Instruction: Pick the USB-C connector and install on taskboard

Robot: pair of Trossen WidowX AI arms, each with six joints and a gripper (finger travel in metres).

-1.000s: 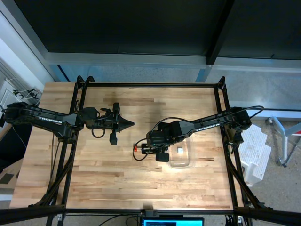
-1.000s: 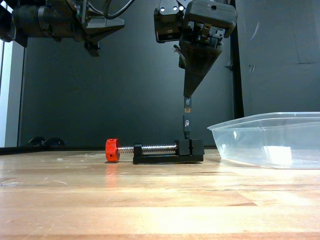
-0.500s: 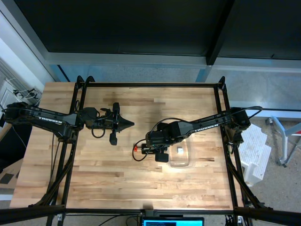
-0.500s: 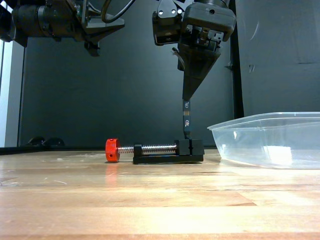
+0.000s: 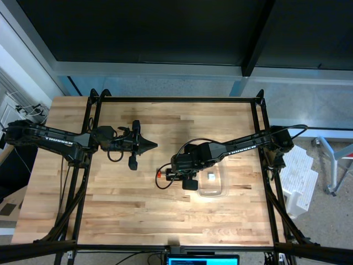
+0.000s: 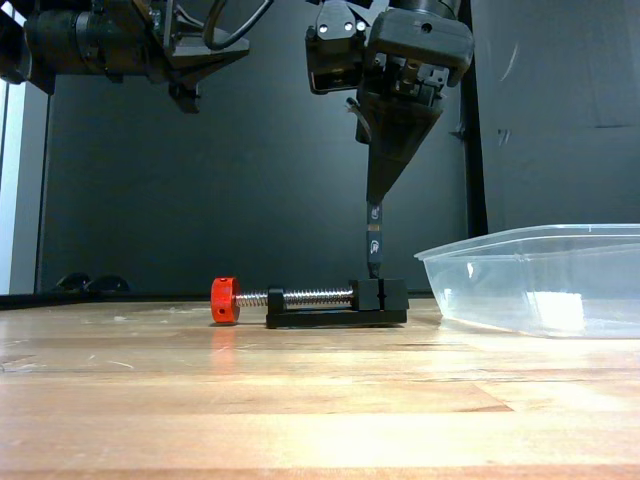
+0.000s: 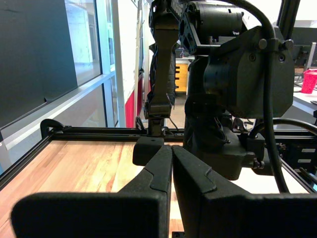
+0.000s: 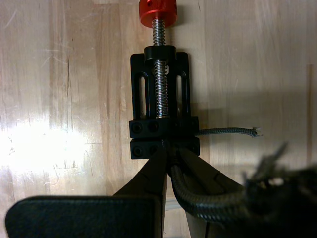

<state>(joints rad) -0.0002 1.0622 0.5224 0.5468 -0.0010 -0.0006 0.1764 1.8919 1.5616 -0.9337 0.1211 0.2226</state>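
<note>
Now we have the right gripper (image 6: pixel 372 203) directly above the taskboard (image 6: pixel 335 300), which sits mid-desk just left of a clear tray (image 6: pixel 540 285). Its jaws are clenched on the USB-C connector (image 6: pixel 372 218), held upright at their very tip. In the low view the connector's lower end meets the thin pin (image 6: pixel 374 258) that rises from the right-hand end of the taskboard, so that the two read as one dark line with no gap. The orange-red knob (image 6: pixel 224 299) is at the far-left end, well apart from the work.

The left gripper (image 7: pixel 172 148) hangs high over the left of the desk (image 6: pixel 300 400), jaws pressed together on nothing, parked.

We judge the pick done and the connector aligned and at least touching its mate. Whether it is pushed fully home we cannot tell. What seems left is a final downward press if needed, then letting go and lifting clear without dragging the connector back out.
</note>
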